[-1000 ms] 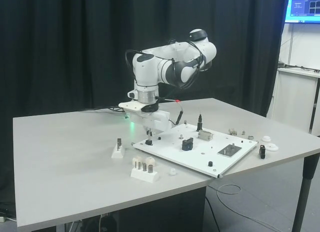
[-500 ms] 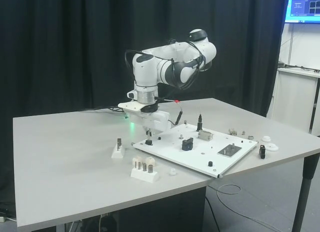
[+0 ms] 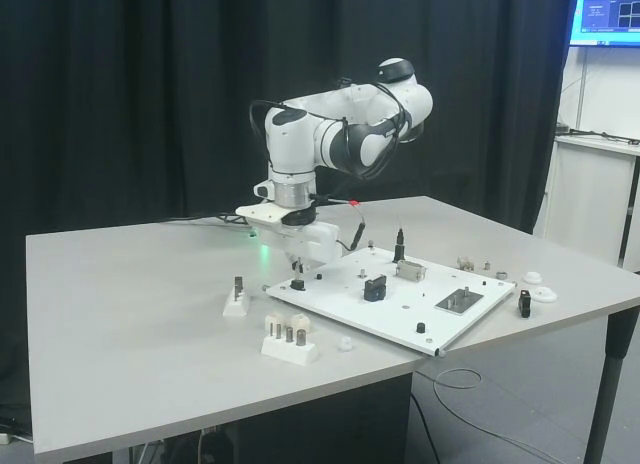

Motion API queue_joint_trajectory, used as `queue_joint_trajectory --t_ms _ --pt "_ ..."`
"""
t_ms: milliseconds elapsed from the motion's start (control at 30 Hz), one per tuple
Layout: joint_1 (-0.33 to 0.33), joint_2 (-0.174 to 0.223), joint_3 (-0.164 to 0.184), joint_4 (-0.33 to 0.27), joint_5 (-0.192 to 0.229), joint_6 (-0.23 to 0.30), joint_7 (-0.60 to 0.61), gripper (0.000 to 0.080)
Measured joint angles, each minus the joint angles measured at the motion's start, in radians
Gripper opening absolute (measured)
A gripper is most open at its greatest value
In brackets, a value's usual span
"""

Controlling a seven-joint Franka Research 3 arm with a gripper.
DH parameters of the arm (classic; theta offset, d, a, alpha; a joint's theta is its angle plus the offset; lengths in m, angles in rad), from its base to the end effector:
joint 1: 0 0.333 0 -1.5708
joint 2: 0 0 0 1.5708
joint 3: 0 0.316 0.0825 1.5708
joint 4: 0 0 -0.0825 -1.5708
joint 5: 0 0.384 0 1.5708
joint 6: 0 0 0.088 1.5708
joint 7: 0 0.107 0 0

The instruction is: Insert Ethernet.

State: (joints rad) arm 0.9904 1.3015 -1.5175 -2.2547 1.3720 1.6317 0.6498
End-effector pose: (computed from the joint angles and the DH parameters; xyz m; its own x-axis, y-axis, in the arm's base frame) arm 0.4582 -0.1888 0.2285 -0.3130 -0.9438 -0.1059 -0.9474 0.3023 0.1053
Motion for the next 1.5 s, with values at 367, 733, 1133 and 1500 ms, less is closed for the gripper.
queue_joint_trajectory --t_ms 367,733,1133,1500 --pt "0.000 0.000 0.000 0.002 0.000 0.004 -0.008 0.0100" --pt "0.000 0.000 0.001 0.002 0.000 0.004 -0.008 0.0100" --pt "0.000 0.000 0.002 0.002 0.001 0.004 -0.008 0.0100" --pt "-0.008 0.000 0.020 0.002 0.013 0.013 -0.011 0.0100"
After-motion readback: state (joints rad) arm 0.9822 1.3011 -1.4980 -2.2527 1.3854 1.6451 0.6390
